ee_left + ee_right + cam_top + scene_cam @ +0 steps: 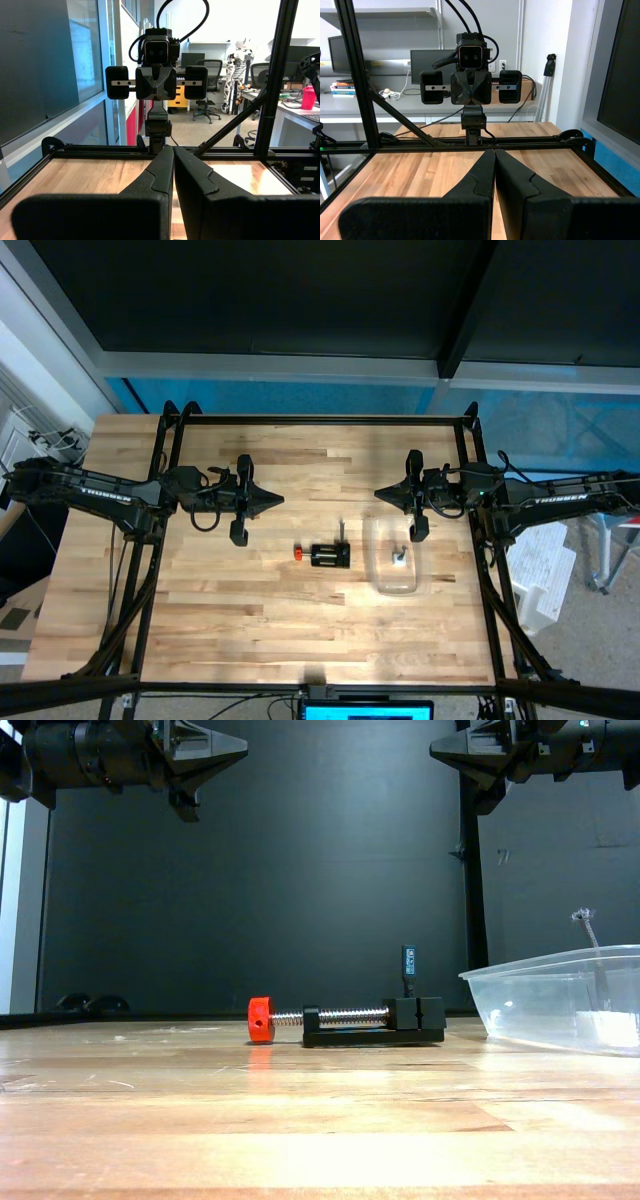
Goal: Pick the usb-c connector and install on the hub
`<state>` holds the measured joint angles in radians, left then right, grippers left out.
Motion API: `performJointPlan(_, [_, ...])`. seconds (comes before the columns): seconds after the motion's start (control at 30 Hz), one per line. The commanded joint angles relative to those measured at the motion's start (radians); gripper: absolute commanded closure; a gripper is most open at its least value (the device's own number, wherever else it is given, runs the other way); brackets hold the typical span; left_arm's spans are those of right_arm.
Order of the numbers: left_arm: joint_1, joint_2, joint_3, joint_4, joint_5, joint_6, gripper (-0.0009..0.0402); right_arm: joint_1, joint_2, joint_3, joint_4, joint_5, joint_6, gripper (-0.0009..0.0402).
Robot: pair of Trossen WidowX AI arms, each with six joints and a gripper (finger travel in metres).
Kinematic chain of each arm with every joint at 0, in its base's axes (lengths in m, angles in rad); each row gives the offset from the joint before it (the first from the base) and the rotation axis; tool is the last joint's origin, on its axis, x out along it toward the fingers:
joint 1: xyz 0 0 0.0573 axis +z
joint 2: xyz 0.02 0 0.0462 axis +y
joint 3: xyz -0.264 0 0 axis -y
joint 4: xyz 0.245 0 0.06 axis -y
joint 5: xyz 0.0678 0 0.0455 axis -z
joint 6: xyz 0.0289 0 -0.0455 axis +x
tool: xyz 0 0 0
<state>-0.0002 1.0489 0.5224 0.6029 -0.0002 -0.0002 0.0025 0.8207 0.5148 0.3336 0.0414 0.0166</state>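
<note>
Tabletop (250, 630): pale wood planks, bare along the near edge.

Clear plastic tray (395, 590), rounded corners, right of centre. It holds one item, the usb-c connector (399, 557), lying on the tray floor about mid-length. Low view, seen through the tray wall: a tiny white body (612, 1028) with a thin grey strand rising from it past the rim, its tip frayed. High view: a white-and-grey speck, far smaller than either pincer. Nothing is touching it.

The hub (330, 555) sits on the tabletop just left of the tray, apart from it. It is a small black rectangular block lying lengthwise across the table. A red-orange knob (261, 1019) is at its left end, joined to the block by a bare silver threaded screw (345, 1016). A short dark post stands upright at the block's right end.

Farther back and well above the tabletop, the two pincers face each other.

Left pincer (279, 500): beyond and left of the hub. Wrist view shows its fingers (162, 165) pressed together, nothing between them.

Right pincer (379, 495): beyond the tray's far end. Fingers (484, 167) likewise pressed together, holding nothing.
</note>
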Motion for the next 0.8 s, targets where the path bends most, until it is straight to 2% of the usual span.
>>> performJointPlan(0.03, [0.000, 0.000, 0.000, 0.000, 0.000, 0.000, 0.0393, 0.000, 0.000, 0.000, 0.000, 0.000, 0.000, 0.0393])
performJointPlan(0.17, [0.000, 0.000, 0.000, 0.000, 0.000, 0.000, 0.0393, 0.000, 0.000, 0.000, 0.000, -0.001, 0.003, 0.0393])
performJointPlan(0.2, [0.000, 0.000, 0.000, 0.000, 0.000, 0.000, 0.0393, 0.000, 0.000, 0.000, -0.002, -0.010, 0.004, 0.0393])
performJointPlan(0.27, [0.000, 0.000, 0.000, 0.000, 0.000, 0.000, 0.0393, 0.000, -0.007, 0.002, -0.013, -0.054, 0.015, 0.0393])
performJointPlan(0.3, [0.000, 0.000, 0.000, 0.000, 0.000, 0.000, 0.0393, 0.000, -0.007, 0.013, -0.038, -0.061, 0.029, 0.0393])
performJointPlan(0.47, [0.000, 0.000, 0.000, 0.000, 0.000, 0.000, 0.0393, 0.000, -0.006, 0.119, -0.323, -0.054, 0.032, 0.0393])
performJointPlan(0.57, [0.000, 0.000, 0.000, 0.000, 0.000, 0.000, 0.0393, 0.001, -0.002, 0.200, -0.531, -0.033, 0.039, 0.0393])
performJointPlan(0.8, [0.000, 0.000, 0.000, 0.000, 0.000, 0.000, 0.0393, 0.003, 0.066, 0.373, -0.933, -0.035, 0.058, 0.0393])
